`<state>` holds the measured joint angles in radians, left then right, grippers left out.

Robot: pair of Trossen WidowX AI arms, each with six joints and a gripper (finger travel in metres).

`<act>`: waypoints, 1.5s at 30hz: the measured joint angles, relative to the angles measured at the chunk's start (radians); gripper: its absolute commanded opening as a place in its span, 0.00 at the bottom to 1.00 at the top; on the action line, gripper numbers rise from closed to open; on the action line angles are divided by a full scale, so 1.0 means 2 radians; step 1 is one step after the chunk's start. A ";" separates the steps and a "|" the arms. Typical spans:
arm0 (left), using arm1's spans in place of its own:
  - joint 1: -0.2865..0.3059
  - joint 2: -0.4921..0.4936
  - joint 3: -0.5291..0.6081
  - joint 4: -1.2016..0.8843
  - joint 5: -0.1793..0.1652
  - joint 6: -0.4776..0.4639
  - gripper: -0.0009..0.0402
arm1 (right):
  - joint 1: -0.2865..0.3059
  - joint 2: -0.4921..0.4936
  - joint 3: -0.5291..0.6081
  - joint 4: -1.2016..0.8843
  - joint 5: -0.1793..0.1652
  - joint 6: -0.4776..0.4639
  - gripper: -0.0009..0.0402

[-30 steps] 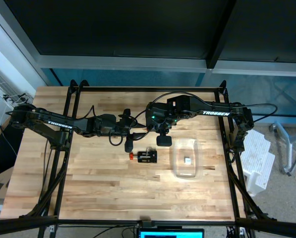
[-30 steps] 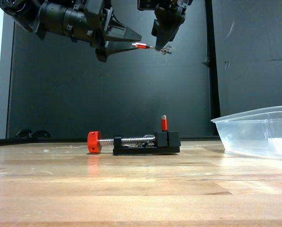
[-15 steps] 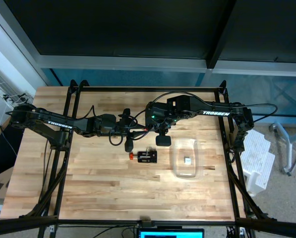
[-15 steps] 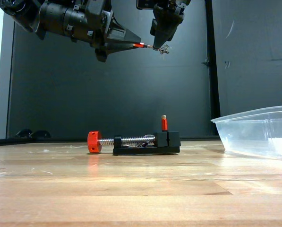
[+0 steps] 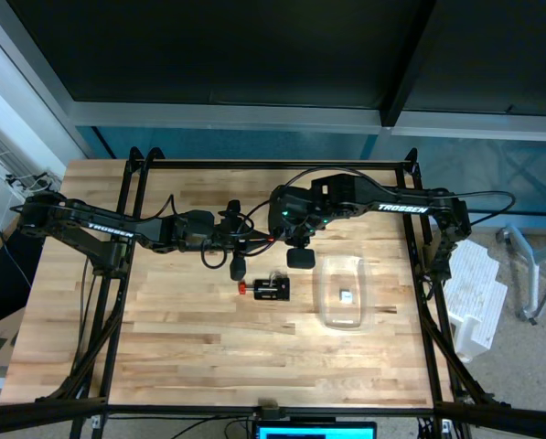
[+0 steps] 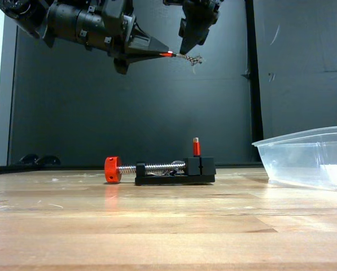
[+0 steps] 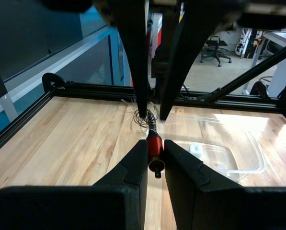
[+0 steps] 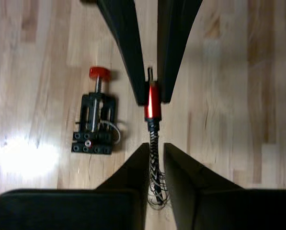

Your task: Pick the rca connector and install on the hub

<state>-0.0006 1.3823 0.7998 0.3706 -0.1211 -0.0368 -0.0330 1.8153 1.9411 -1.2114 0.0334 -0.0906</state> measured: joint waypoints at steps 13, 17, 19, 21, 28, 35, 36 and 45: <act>0.000 0.000 0.000 0.023 0.000 -0.001 0.03 | -0.001 -0.123 -0.161 0.216 0.000 0.003 0.50; 0.000 0.000 0.000 0.041 0.000 -0.002 0.03 | 0.000 -0.190 -0.268 0.346 -0.001 0.004 0.51; 0.000 0.000 0.000 0.052 0.000 -0.002 0.03 | 0.001 -0.216 -0.311 0.404 -0.004 0.007 0.51; 0.000 0.000 0.000 0.067 0.000 -0.002 0.03 | 0.002 -0.237 -0.350 0.457 -0.004 0.015 0.51; 0.000 0.000 0.000 0.123 0.000 -0.004 0.03 | 0.002 -0.266 -0.443 0.605 -0.014 0.030 0.50; 0.000 -0.001 0.000 0.136 0.000 -0.005 0.03 | 0.002 -0.266 -0.457 0.628 -0.027 0.032 0.46; 0.000 -0.001 0.000 0.136 0.000 -0.006 0.03 | 0.002 -0.266 -0.457 0.628 -0.029 0.033 0.45; 0.000 -0.001 0.000 0.136 0.000 -0.007 0.03 | 0.002 -0.266 -0.464 0.636 -0.031 0.030 0.32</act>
<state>-0.0006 1.3811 0.7998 0.6434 -0.1211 -0.0517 -0.0296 1.2839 1.0126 0.0597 -0.0292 -0.0315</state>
